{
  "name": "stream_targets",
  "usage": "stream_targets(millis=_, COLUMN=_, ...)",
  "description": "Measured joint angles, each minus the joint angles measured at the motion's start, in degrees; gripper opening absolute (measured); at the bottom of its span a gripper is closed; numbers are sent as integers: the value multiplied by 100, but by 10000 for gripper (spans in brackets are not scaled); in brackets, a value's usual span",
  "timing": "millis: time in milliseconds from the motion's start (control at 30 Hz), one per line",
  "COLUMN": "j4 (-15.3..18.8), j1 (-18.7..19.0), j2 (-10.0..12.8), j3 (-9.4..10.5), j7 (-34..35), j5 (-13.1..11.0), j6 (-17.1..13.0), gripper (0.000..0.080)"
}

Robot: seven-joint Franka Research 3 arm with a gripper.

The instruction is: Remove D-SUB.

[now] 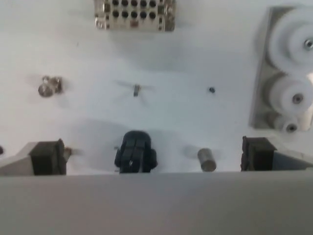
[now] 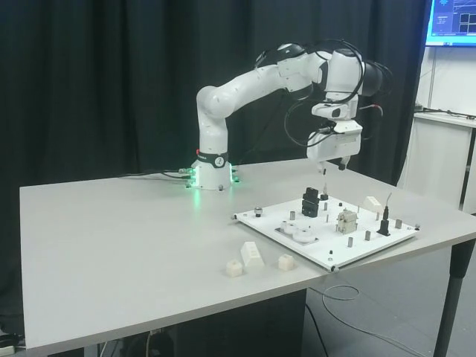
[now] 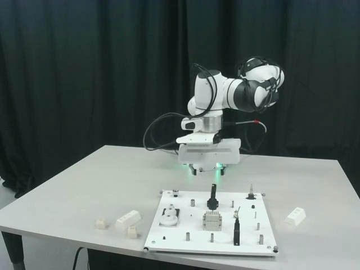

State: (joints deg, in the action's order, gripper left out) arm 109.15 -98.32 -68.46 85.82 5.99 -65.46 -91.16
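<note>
A black plug with a bulky hood stands upright in the white board, near its middle. I take it for the D-SUB. My gripper hangs well above it, open wide, with nothing between its fingers. One black fingertip shows on either side of the plug. In the room views the gripper is clear of the board, at a height above the plug.
On the board stand a grey multi-pin connector block, white gears, a short grey pin and other small posts. Loose white blocks lie on the grey table beside the board; another block lies apart.
</note>
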Motion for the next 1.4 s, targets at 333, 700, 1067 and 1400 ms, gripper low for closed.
stream_targets(millis=333, j4=216, j1=192, j2=-67, j3=18, j7=0, j5=51, j6=284, gripper=800)
stream_targets(millis=700, j4=726, j1=635, j2=-123, j3=90, j7=0, j5=43, j6=160, gripper=800)
stream_targets(millis=1067, j4=1236, j1=1027, j2=-124, j3=254, j7=0, j5=23, j6=-449, gripper=800)
stream_targets(millis=1400, j4=1556, j1=1154, j2=-124, j3=505, j7=-3, j5=-196, j6=-957, gripper=800)
